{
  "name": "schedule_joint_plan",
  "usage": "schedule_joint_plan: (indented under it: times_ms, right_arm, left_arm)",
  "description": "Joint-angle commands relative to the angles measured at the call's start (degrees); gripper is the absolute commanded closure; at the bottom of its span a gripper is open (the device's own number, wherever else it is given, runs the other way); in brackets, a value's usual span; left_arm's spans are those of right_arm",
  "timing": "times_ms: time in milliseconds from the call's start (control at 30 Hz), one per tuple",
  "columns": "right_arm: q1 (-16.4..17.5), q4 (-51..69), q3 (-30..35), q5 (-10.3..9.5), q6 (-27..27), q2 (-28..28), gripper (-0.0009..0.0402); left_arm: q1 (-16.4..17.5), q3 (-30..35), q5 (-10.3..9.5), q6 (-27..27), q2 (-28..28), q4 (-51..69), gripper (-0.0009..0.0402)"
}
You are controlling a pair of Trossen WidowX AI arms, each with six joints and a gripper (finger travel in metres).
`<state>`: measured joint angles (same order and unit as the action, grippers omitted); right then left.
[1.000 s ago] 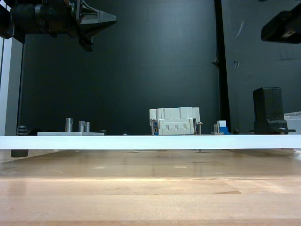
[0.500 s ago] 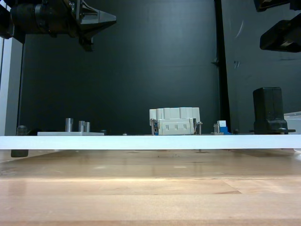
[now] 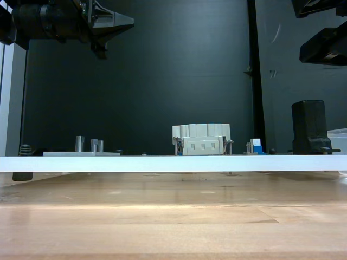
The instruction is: Pick the 16mm bar and install on taskboard
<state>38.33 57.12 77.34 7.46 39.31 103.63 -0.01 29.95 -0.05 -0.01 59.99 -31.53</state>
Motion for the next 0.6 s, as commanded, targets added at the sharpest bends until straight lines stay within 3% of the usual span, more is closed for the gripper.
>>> schedule_joint_plan:
  times_ms: [33,600]
  right_arm:
    - [0.09,0.00,0.00,-0.11,-0.02,-0.02,0.0393]
    - [0.22,-1.20,-1.05,-0.83,-0.74,-0.02,0.0393]
  left_arm:
    - [0.02,0.00,0.02,0.00,0.02,0.00,0.0393]
    - [0.00,0.00,0.02,0.00,0.02,0.00,0.0393]
